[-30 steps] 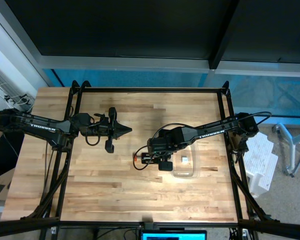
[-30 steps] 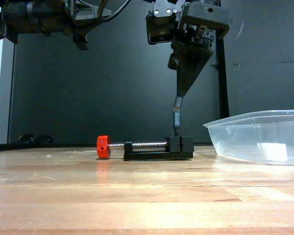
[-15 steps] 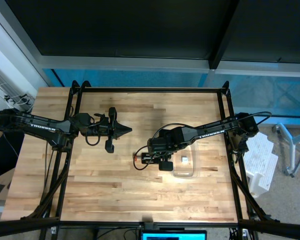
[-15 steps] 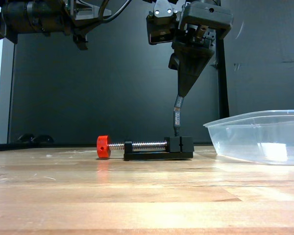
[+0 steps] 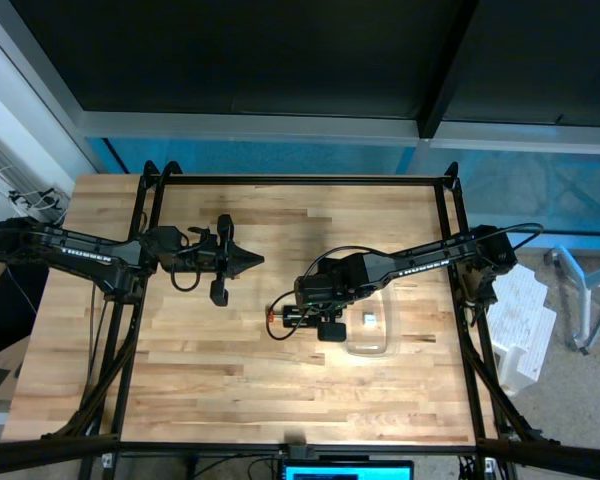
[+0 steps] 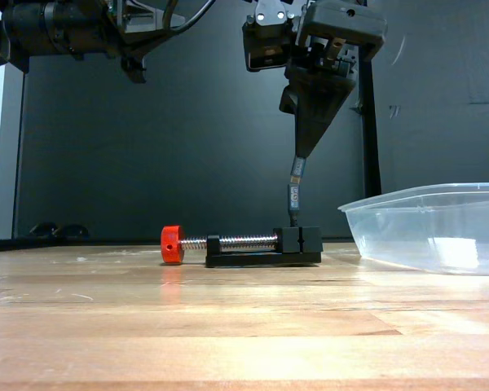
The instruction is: Pick the usb-c connector and install on the hub
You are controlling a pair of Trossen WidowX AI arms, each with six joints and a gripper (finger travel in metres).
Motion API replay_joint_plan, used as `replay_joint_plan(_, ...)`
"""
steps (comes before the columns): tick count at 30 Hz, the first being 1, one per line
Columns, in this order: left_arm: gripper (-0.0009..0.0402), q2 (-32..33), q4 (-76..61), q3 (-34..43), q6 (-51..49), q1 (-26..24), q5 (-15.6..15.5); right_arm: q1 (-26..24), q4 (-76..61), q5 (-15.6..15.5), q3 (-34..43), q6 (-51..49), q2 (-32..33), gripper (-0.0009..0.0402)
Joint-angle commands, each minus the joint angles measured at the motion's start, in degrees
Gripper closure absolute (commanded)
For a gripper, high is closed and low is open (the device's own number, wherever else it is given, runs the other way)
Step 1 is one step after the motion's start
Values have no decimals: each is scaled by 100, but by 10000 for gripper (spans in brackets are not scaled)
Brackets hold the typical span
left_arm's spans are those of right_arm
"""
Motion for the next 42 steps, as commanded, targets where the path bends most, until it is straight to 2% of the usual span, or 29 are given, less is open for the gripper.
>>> replay_joint_plan(1,393,2,0,0,0,0,2,0,39,-2,13,7,59,393)
replay_joint_plan(42,393,2,0,0,0,2,2,42,-28,-42,81,9,98,393)
